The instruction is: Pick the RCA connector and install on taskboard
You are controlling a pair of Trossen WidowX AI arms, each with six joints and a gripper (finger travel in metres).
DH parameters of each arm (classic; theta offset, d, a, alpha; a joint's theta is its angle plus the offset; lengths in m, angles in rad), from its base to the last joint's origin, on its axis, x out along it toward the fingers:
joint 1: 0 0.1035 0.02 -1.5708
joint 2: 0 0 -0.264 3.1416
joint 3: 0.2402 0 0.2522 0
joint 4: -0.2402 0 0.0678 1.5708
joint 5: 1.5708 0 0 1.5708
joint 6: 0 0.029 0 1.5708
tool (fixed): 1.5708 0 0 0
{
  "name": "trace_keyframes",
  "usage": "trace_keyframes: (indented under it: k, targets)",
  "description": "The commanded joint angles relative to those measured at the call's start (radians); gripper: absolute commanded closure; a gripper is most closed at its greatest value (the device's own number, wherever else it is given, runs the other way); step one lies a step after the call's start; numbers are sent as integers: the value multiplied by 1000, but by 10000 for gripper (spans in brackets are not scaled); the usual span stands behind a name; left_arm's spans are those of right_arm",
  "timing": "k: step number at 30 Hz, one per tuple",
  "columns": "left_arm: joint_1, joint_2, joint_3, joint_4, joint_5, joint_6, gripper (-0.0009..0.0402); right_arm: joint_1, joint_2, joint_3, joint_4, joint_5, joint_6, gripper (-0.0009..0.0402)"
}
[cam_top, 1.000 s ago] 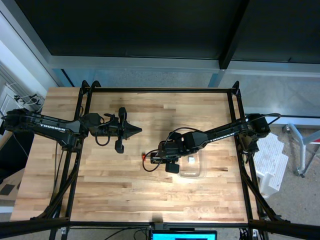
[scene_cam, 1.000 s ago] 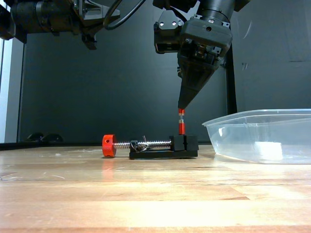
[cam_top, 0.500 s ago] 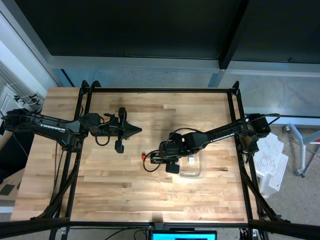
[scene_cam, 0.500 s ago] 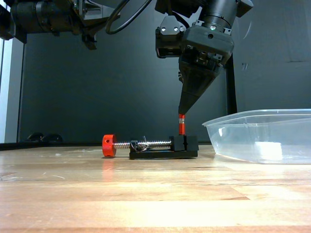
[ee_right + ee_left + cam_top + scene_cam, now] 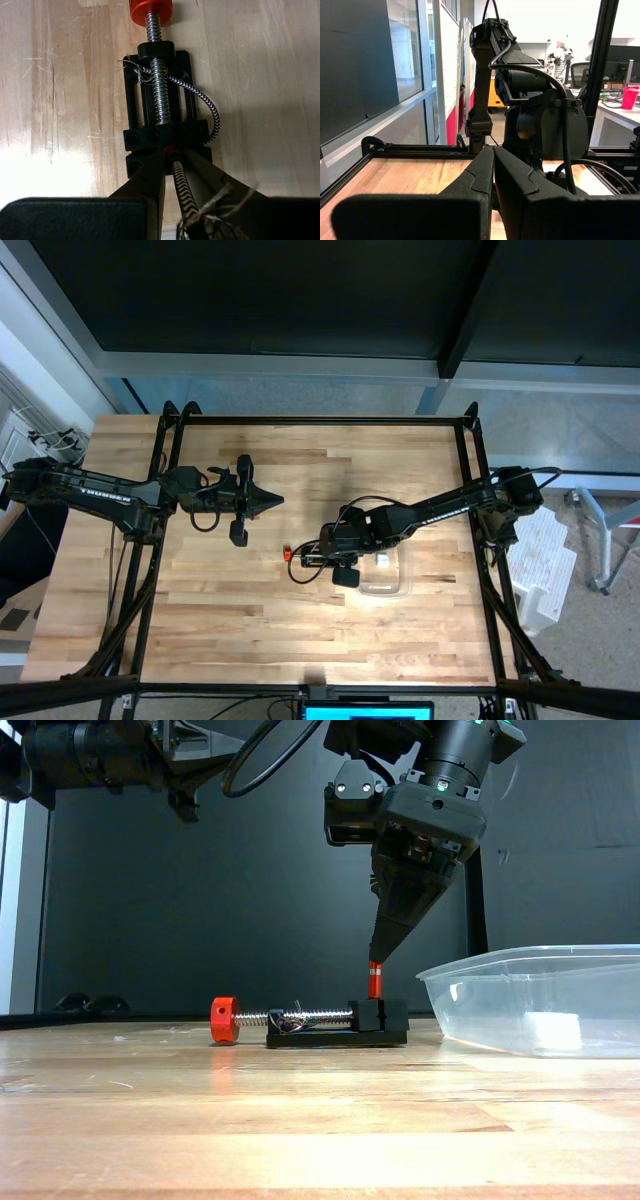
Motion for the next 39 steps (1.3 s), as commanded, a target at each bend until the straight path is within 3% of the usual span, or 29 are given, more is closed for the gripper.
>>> trace_keyframes:
  k: [1, 12, 23, 31, 39]
  targets:
    - [0, 0, 0, 0, 0, 0, 393, 0, 3, 6, 0, 0, 0, 389]
    - [0, 0, 0, 0, 0, 0, 393, 0, -7, 27, -1, 0, -4, 310]
    - [0, 0, 0, 0, 0, 0, 393, 5, -106, 26, -121, -13, -2, 228]
    - [0, 0, 0, 0, 0, 0, 393, 8, -161, 21, -156, -18, -4, 222]
    - [0, 0, 0, 0, 0, 0, 393, 11, -175, 19, -165, -20, -15, 244]
